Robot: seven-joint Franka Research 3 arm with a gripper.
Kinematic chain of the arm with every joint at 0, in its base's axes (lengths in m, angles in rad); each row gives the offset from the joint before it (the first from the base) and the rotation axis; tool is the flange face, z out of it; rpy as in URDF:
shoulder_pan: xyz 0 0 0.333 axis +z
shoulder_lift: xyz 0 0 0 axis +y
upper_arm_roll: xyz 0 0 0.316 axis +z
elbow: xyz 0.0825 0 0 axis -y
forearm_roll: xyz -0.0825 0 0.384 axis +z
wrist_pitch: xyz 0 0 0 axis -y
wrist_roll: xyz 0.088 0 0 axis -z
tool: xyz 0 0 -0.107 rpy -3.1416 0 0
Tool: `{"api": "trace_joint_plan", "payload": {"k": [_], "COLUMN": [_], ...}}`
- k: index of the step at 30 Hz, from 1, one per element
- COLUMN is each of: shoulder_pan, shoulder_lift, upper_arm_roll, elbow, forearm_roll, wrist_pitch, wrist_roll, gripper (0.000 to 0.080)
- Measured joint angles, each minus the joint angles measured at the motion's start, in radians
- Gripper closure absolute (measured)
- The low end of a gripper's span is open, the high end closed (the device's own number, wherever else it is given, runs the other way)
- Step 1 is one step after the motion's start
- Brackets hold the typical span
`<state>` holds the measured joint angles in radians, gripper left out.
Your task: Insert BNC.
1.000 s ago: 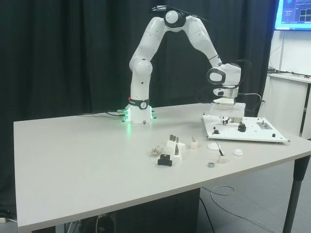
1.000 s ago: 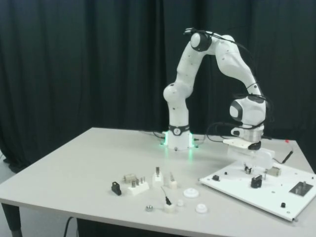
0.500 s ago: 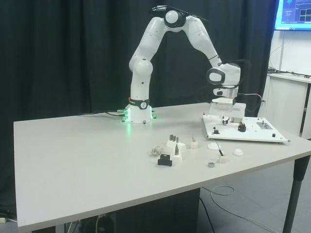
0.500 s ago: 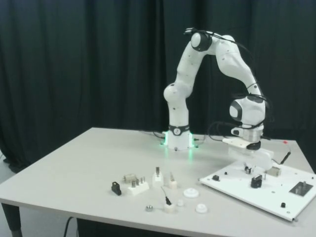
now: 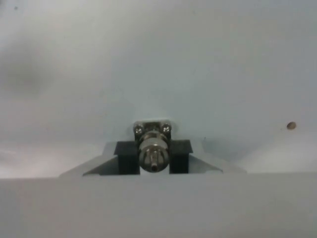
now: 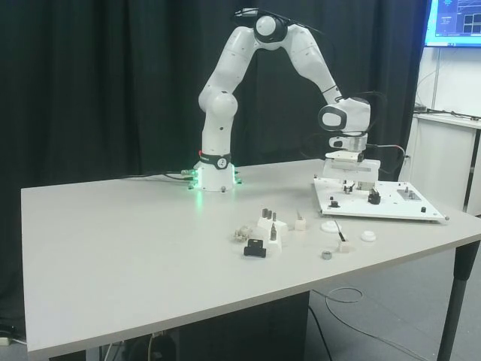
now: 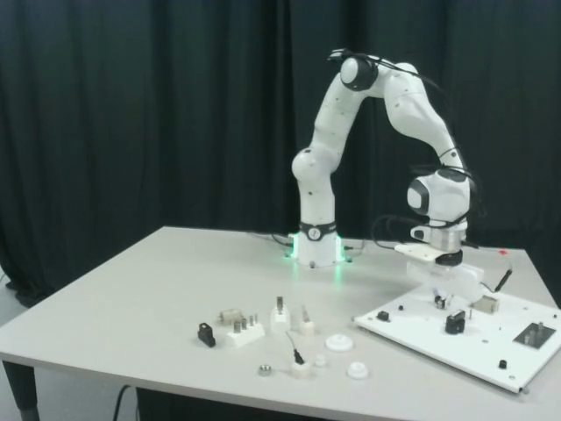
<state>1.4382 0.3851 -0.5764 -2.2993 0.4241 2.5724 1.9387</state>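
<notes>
Metal is catching the eye first in the wrist view: a round connector (image 5: 153,152) is sitting dead centre between two black blocks that look like the fingers (image 5: 128,157) of the gripper (image 5: 153,158), with a small screwed flange just behind it. Whether the connector is being pinched by those blocks or is merely standing on the white board (image 6: 391,207) between them, the view is not making clear, so I cannot tell if the pincer is apart or clamped.

In both room views the arm (image 6: 259,60) is reaching out from its base, where green lights are glowing, and bending down so that the gripper (image 7: 443,289) is hanging straight over the near end of the board (image 7: 412,329), close above a cluster of small fittings there. That upright pose is making sense for the task: a plug of this kind is going in along its own axis, so the wrist is being held square to the board.

Loose parts (image 6: 267,233) are lying on the grey table (image 6: 113,241), well apart from the board and out of the arm's way. They seem to be waiting for other jobs.

Judging from this, the work is sitting at the alignment stage, with the connector being centred under the wrist so that the push downward meets no sideways load.
</notes>
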Motion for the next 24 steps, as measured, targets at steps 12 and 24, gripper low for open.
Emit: {"api": "trace_joint_plan", "payload": {"k": [12, 24], "shoulder_pan": [0.086, 0.198], "shoulder_lift": [0.021, 0.057], "upper_arm_roll": [-0.077, -0.178], "elbow": [-0.002, -0.003], "forearm_roll": [0.049, 0.126], "wrist_pitch": [0.000, -0.008], "wrist_roll": [0.000, -0.022], "gripper": [0.0678, 0.0678]}}
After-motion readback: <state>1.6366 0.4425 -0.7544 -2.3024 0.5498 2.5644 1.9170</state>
